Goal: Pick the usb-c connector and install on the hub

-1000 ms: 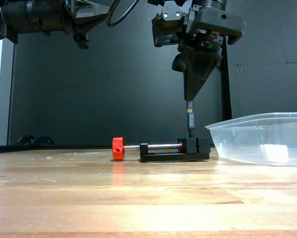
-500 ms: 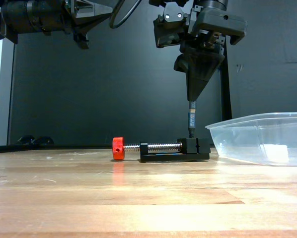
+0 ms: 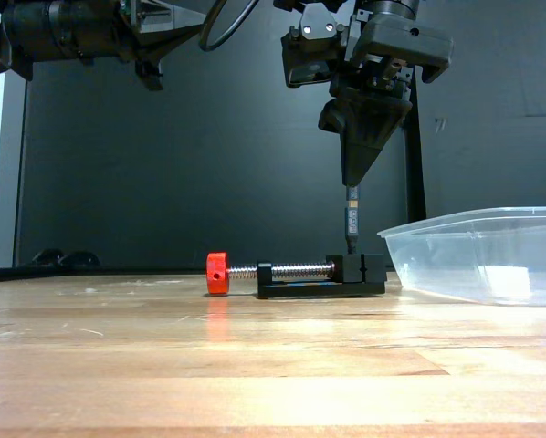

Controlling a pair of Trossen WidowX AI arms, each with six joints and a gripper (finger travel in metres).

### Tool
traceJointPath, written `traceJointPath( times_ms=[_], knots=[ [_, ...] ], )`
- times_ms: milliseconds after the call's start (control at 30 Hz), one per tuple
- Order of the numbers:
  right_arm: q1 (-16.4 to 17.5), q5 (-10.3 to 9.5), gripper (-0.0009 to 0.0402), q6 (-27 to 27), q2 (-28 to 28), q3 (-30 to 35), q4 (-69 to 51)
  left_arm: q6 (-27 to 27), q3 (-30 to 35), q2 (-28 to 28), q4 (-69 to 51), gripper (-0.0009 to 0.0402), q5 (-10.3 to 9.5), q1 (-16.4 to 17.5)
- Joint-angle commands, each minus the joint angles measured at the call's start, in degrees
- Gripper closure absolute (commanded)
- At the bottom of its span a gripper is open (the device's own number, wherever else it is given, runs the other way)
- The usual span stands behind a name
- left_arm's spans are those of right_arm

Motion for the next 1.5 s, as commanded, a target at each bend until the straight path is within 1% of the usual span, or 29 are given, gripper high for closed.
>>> traceJointPath(
  times_ms=[33, 133, 200, 233, 633, 1033, 1500],
  knots=[
    [0.0, -0.11, 0.0393, 0.3, 0.2, 0.0, 0.4, 0.0, 0.0, 0.0, 0.0, 0.0393, 0.0, 0.0],
    [0.1, -0.17, 0.0393, 0.5, 0.2, 0.0, 0.5, 0.0, 0.0, 0.0, 0.0, 0.0393, 0.0, 0.0],
    [0.0, -0.94, 0.0393, 0.6, 0.2, 0.0, 0.6, 0.0, 0.0, 0.0, 0.0, 0.0393, 0.0, 0.0],
    [0.1, -0.98, 0.0393, 0.7, 0.2, 0.0, 0.7, 0.0, 0.0, 0.0, 0.0, 0.0393, 0.0, 0.0],
    [0.0, -0.94, 0.0393, 0.6, 0.2, -0.2, 0.7, 0.0, 0.0, 0.0, 0.0, 0.0393, 0.0, 0.0],
    [-0.1, -0.98, 0.0393, 0.7, 0.2, -5.0, 6.0, 0.0, 0.0, 0.0, 0.0, 0.0393, 0.0, 0.0],
    [-0.1, -0.96, 0.0393, 0.6, -0.8, -4.5, 5.8, 0.0, 0.0, 0.0, 0.0, 0.0393, 0.0, 0.0]
  ],
)
